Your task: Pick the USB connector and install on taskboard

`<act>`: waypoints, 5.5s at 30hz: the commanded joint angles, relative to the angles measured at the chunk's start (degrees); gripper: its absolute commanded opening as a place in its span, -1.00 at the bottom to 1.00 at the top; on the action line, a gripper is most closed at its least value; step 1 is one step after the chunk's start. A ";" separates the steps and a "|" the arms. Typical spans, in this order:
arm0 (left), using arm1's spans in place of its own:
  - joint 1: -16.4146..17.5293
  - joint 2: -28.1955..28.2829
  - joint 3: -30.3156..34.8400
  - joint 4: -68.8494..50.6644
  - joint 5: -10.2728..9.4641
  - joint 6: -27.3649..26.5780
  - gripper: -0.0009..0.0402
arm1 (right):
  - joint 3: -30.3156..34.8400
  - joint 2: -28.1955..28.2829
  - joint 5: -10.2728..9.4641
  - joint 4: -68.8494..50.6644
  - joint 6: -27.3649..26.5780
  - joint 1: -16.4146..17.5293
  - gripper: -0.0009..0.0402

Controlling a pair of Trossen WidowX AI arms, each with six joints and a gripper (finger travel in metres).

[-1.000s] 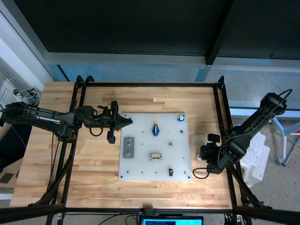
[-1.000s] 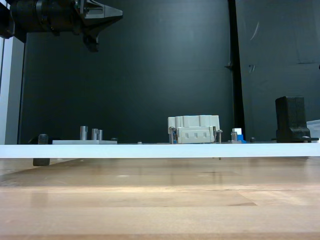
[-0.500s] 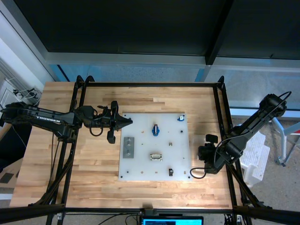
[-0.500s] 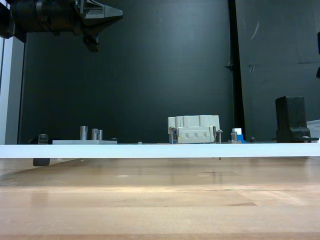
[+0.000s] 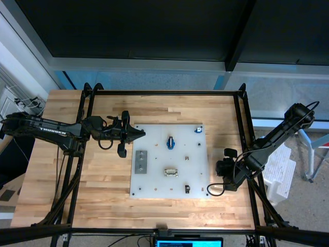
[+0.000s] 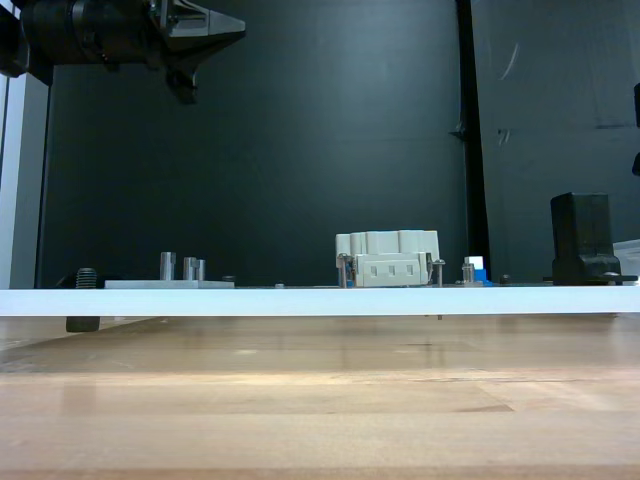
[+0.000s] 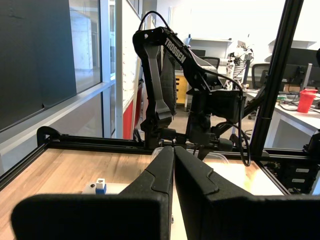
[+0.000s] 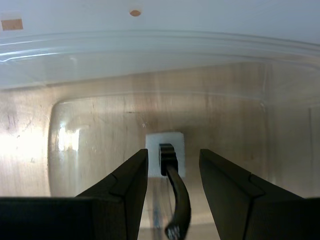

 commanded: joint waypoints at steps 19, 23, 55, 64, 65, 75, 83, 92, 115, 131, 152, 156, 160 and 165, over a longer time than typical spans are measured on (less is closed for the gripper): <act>0.02 0.00 0.02 0.00 0.00 0.02 -0.96 | -1.03 -0.31 -0.50 1.68 0.04 -0.04 -0.74; 0.02 0.00 0.00 0.00 0.00 0.02 -0.96 | -1.07 -0.98 -0.46 1.68 -0.26 0.04 -0.93; 0.00 0.00 0.00 0.00 0.00 0.02 -0.96 | -1.70 -8.15 1.51 -0.74 -2.58 1.81 -0.96; 0.02 0.00 0.00 0.00 0.00 0.02 -0.96 | 3.45 -8.76 1.53 -4.96 -4.63 1.77 -0.96; 0.00 0.00 0.00 0.00 0.00 0.02 -0.96 | 4.00 -8.76 1.57 -5.51 -4.63 1.77 -0.96; 0.00 0.00 0.02 0.00 0.00 0.02 -0.96 | 9.49 -6.69 1.55 -6.73 -5.92 1.64 -0.96; 0.00 0.00 0.00 0.00 0.00 0.02 -0.96 | 16.15 -0.24 1.53 -6.54 -7.61 -1.40 -0.96; 0.00 0.00 0.00 0.00 0.00 0.02 -0.96 | 23.80 9.05 0.98 -6.56 -8.96 -3.52 -0.96; 0.00 0.00 0.00 0.00 0.00 0.02 -0.96 | 41.18 27.54 -2.05 -6.43 -11.67 -7.74 -0.96; 0.00 0.00 0.02 0.00 0.00 0.02 -0.96 | 44.11 31.54 -1.99 -4.63 -13.42 -9.25 -0.96; 0.02 0.00 0.00 0.00 0.00 0.02 -0.96 | 44.06 32.57 -2.91 -4.39 -13.42 -9.33 -0.96; 0.00 0.00 0.02 0.00 0.00 0.02 -0.96 | 43.98 32.57 -2.91 -4.35 -13.42 -9.33 -0.96; 0.00 0.00 0.00 0.00 0.00 0.02 -0.96 | 43.60 32.57 -2.91 -4.07 -13.44 -9.33 -0.96; 0.02 0.00 0.00 0.00 0.00 0.02 -0.96 | 43.34 32.57 -2.93 -3.39 -13.46 -9.33 -0.96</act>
